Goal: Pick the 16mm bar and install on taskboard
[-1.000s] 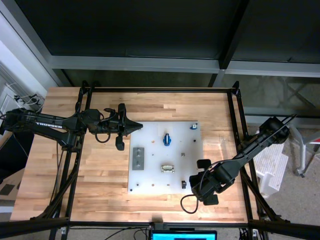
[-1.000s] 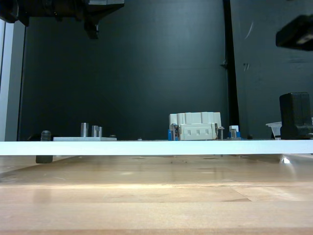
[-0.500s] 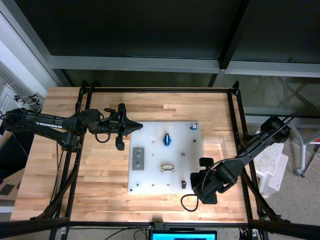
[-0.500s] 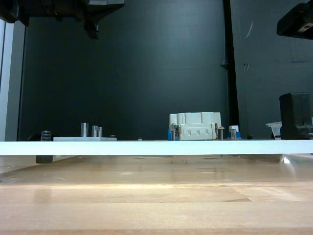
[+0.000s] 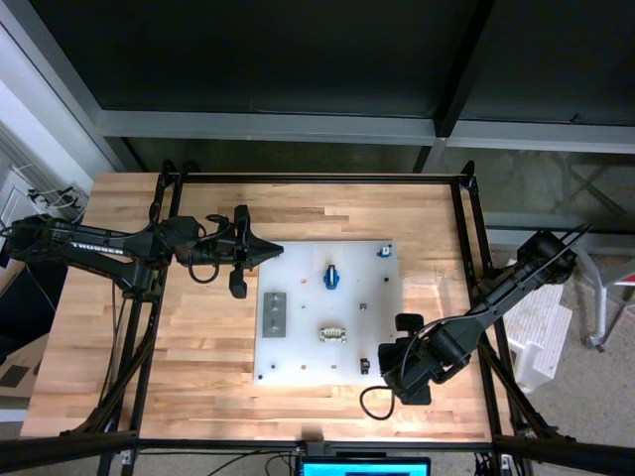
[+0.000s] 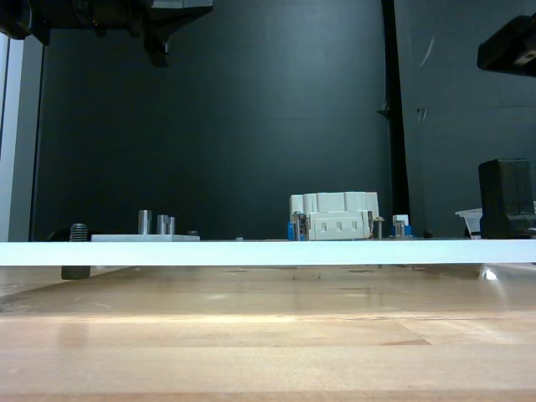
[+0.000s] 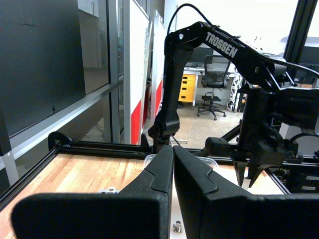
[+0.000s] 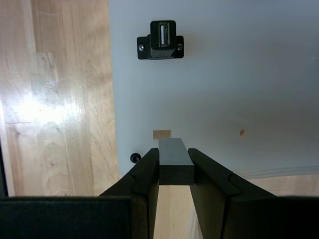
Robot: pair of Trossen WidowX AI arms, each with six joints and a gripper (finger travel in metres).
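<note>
In the right wrist view my right gripper [image 8: 173, 167] is shut on the 16mm bar [image 8: 174, 158], a short grey block held clear of the white taskboard [image 8: 239, 74]. Just ahead of the bar's end lies a small tan rectangular hole [image 8: 161, 134] in the board, close to the board's edge. From above, the right gripper [image 5: 393, 365] hangs over the taskboard's [image 5: 298, 297] near right corner and hides the bar. My left gripper [image 5: 272, 251] is shut with nothing in it, raised over the board's far left corner; its fingers [image 7: 164, 169] are pressed together.
On the board stand a black USB socket [image 8: 160, 41], a grey block with pegs [image 5: 273, 314], a blue part [image 5: 331, 277] and a cream connector [image 5: 333, 335]. A black frame rail [image 5: 474, 248] runs along the table's right side. Bare wooden table [image 5: 198, 347] surrounds the board.
The right gripper with the bar has shifted slightly left over the board's near right corner. The left arm has not moved.
</note>
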